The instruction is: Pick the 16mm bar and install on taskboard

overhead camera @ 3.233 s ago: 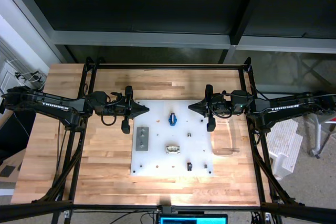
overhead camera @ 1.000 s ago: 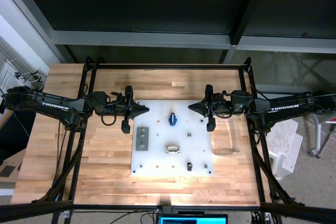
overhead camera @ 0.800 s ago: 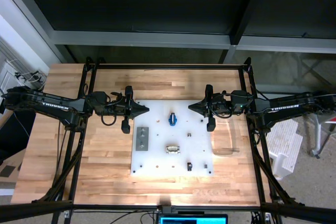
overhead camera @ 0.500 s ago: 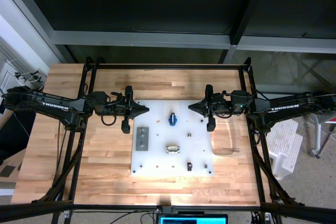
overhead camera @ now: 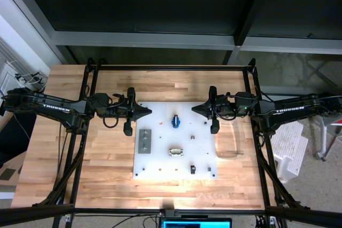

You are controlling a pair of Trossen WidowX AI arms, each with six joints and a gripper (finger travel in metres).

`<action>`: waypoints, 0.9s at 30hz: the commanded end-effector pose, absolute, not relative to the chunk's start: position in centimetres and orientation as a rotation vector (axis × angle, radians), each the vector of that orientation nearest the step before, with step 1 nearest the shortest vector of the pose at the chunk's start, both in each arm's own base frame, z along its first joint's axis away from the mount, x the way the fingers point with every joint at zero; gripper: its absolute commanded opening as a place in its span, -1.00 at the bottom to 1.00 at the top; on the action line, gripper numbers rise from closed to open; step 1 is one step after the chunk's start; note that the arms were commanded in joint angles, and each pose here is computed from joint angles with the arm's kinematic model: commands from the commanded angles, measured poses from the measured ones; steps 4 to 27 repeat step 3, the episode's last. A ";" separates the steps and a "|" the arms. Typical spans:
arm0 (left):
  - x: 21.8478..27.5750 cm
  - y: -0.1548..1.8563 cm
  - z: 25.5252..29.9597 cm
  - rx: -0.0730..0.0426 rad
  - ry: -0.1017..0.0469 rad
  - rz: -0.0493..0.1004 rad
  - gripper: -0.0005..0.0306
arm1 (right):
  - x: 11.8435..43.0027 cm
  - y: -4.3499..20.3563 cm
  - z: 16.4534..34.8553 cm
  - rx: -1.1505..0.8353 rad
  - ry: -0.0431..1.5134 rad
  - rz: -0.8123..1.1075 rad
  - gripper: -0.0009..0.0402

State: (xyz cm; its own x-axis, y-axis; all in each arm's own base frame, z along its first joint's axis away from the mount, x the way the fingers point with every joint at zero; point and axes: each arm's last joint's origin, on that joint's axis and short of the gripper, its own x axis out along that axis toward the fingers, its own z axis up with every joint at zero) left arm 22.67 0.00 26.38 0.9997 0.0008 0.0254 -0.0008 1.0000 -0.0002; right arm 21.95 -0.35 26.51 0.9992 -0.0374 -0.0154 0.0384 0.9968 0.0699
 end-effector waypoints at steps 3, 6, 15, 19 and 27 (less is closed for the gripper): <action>22.68 0.00 26.39 0.000 -0.026 0.000 -0.96 | 21.9 -0.4 26.5 0.071 0.014 -0.038 -0.96; 22.68 0.00 26.39 0.000 -0.026 0.000 -0.96 | 21.9 -0.4 26.5 0.071 0.014 -0.038 -0.96; 22.68 0.00 26.39 0.000 -0.026 0.000 -0.96 | 21.9 -0.4 26.5 0.071 0.014 -0.038 -0.96; 22.68 0.00 26.39 0.000 -0.026 0.000 -0.96 | 21.9 -0.4 26.5 0.071 0.014 -0.038 -0.96; 22.68 0.00 26.39 0.000 -0.026 0.000 -0.96 | 21.9 -0.4 26.5 0.071 0.014 -0.038 -0.96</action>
